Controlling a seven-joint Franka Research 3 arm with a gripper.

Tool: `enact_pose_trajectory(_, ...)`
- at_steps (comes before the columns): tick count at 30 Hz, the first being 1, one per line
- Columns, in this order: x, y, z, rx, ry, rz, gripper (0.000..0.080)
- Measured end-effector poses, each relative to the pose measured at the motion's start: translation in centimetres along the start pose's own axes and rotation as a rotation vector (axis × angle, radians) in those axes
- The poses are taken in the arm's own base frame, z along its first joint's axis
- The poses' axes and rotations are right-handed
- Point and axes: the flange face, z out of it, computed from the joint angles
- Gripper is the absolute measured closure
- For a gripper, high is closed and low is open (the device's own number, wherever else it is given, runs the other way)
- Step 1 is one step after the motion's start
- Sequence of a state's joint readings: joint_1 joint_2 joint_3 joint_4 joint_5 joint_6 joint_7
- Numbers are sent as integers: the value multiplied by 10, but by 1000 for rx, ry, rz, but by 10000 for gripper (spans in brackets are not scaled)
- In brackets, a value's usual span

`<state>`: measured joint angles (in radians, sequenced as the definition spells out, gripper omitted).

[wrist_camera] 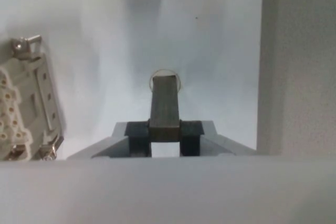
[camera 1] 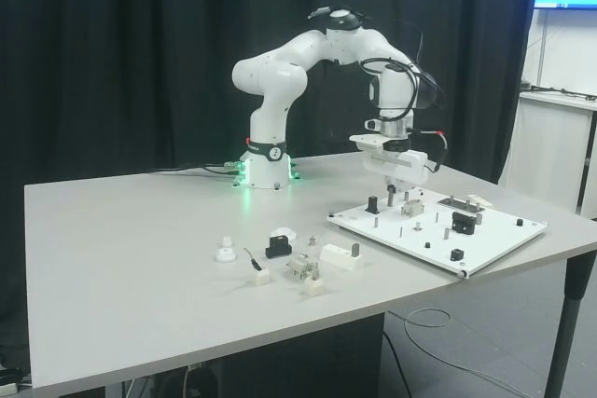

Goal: Insert square peg 3.

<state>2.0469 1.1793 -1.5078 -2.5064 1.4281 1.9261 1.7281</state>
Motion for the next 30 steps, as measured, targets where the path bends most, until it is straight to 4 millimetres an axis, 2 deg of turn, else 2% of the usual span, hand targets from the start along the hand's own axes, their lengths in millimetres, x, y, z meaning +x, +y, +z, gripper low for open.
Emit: enact_pose_trajectory(30, 4, -2, -1, 6, -3, 114, 691)
